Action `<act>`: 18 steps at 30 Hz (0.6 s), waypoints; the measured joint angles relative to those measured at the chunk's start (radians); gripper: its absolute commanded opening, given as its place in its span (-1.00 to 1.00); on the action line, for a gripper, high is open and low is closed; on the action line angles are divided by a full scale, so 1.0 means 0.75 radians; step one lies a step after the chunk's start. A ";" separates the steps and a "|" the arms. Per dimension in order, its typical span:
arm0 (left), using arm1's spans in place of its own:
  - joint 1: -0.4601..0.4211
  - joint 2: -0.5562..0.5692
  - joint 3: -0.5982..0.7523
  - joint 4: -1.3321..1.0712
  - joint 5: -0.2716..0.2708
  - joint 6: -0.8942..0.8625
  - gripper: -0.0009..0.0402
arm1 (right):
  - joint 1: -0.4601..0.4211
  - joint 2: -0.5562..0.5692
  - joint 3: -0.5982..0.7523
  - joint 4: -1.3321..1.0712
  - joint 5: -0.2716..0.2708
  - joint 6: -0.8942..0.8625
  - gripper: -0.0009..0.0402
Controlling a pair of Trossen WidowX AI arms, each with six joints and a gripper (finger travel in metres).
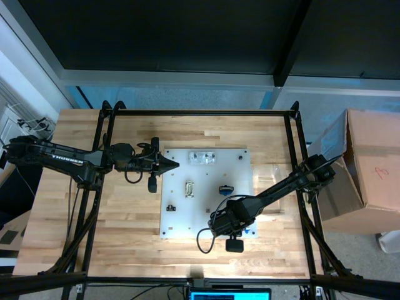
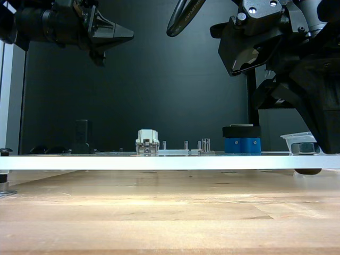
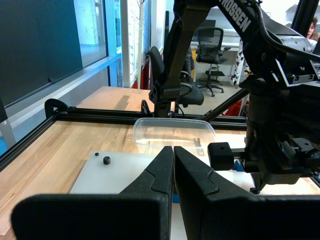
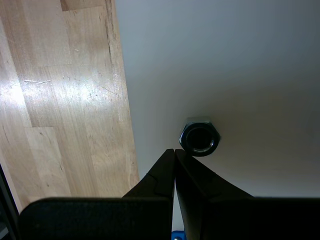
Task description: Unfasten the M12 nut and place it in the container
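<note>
**Item 1. Bench** (image 1: 125,244). Pale wood planks under the white board (image 1: 187,219).

**Item 2. M12 nut** (image 4: 199,137). Small silver hexagon with a dark bore.
- Location: flat at the board's near right edge, inboard of the rim. It is not held and not in the container. Whether it sits on its stud cannot be told, as the bore shows only dark.
- Handling (judged): steel, so rigid, light and not fragile. The smooth faces will likely slip under a glancing pinch, so grip it across two opposite flats, square on. If threaded, it must be turned off, not pulled.

**Item 3. Right gripper** (image 4: 174,152). Poised over the board's near right edge, pointing down. Its fingers are pressed together with nothing between them, and the tips are just beside the nut.

**Item 4. Blue block** (image 2: 241,144). Black cap, on the board's right half.

**Item 5. Grey connector** (image 2: 147,142). Mid-board.

**Item 6. Container** (image 3: 172,131). Clear plastic tray just off the board's right edge. Nothing is seen inside.

**Item 7. Left gripper** (image 3: 173,150). Raised above the board's far left corner, fingers closed, holding nothing.

**Item 8. Left arm** (image 1: 65,159). Lettered "TROSSEN"; the right arm carries the same mark.

**Item 9. Cardboard box** (image 1: 369,162). Well right of the board, with a red scrawl that cannot be read.
</note>
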State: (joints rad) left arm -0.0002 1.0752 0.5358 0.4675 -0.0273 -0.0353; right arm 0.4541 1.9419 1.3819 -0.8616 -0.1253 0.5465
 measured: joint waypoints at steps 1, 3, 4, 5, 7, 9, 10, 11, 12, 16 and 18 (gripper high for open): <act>0.000 0.000 0.001 0.000 0.000 0.001 -0.96 | 0.000 0.000 0.000 0.001 0.002 -0.001 -0.96; 0.000 0.000 0.000 0.001 0.000 0.001 -0.96 | 0.000 0.000 0.000 0.001 0.004 -0.001 -0.96; 0.000 0.000 0.001 0.001 0.000 0.000 -0.96 | 0.000 -0.001 0.000 0.001 0.005 -0.001 -0.96; 0.000 0.000 0.000 0.000 0.000 0.000 -0.96 | 0.000 -0.001 0.000 0.001 0.007 -0.002 -0.96; 0.000 0.000 0.000 0.000 0.000 0.000 -0.96 | -0.001 -0.003 0.000 -0.006 0.021 -0.003 -0.96; 0.000 0.000 0.000 0.001 0.000 0.001 -0.96 | -0.001 -0.012 -0.001 -0.049 0.127 0.008 -0.96; 0.000 0.000 0.000 0.001 0.000 0.000 -0.96 | 0.001 -0.019 -0.001 -0.062 0.218 0.032 -0.96; 0.000 0.000 0.001 0.001 0.000 0.000 -0.96 | -0.001 -0.028 0.002 -0.068 0.288 0.058 -0.96; 0.000 0.000 0.001 0.001 0.000 0.001 -0.96 | -0.004 -0.038 0.009 -0.099 0.330 0.076 -0.96; 0.000 0.000 0.000 0.001 0.000 0.000 -0.96 | 0.000 -0.063 0.027 -0.162 0.356 0.100 -0.96; 0.000 0.000 0.000 0.000 0.000 0.001 -0.96 | 0.006 -0.068 0.027 -0.175 0.319 0.102 -0.96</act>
State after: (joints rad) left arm -0.0002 1.0752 0.5358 0.4675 -0.0273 -0.0349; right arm 0.4583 1.8912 1.4021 -0.9928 0.1143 0.6228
